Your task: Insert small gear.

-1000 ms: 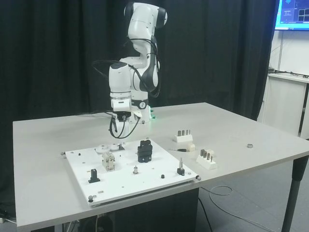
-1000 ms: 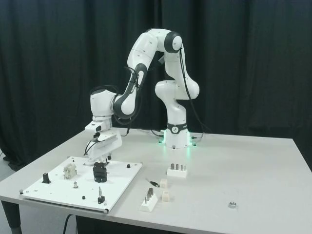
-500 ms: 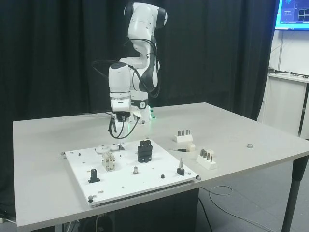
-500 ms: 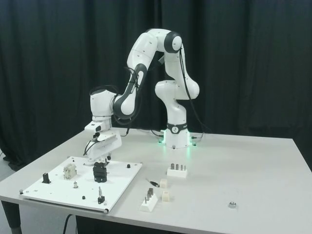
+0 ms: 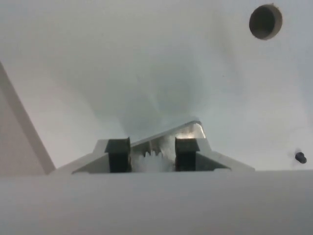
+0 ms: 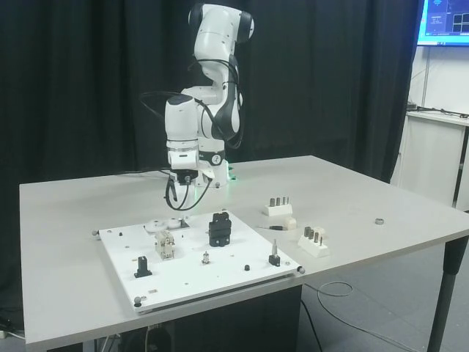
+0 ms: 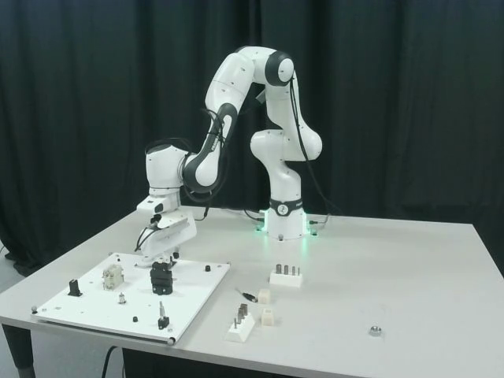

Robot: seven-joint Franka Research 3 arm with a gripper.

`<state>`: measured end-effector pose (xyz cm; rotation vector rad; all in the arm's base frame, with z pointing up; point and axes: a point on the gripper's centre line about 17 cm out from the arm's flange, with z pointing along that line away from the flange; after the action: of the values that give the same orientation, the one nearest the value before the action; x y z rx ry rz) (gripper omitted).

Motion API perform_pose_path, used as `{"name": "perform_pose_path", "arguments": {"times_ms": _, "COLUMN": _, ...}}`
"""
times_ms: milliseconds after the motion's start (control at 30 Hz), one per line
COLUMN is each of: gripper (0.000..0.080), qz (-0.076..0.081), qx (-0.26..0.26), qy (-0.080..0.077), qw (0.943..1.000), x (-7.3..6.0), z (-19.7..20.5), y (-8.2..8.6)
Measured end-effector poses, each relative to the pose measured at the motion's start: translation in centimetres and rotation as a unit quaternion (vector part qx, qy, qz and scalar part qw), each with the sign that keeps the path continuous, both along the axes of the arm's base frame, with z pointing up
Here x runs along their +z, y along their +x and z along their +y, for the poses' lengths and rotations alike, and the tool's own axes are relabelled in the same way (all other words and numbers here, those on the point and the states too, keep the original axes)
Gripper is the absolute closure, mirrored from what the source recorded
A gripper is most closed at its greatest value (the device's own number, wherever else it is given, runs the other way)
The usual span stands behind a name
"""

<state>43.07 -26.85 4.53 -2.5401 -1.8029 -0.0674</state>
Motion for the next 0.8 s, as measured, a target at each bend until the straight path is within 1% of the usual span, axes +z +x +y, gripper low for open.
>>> {"name": "perform_pose_path", "arguments": {"times_ms": 233, "gripper": 0.0611, "qz": -0.001, "qx": 0.021, "qy": 0.0, "qw": 0.9998, "x": -0.01, "z": 0.0, "y": -0.03}}
{"name": "perform_pose_path", "arguments": {"times_ms": 800, "gripper": 0.0611, "qz": -0.001, "qx": 0.039, "qy": 0.0, "qw": 0.9992, "x": 0.01, "z": -0.06, "y": -0.14}}
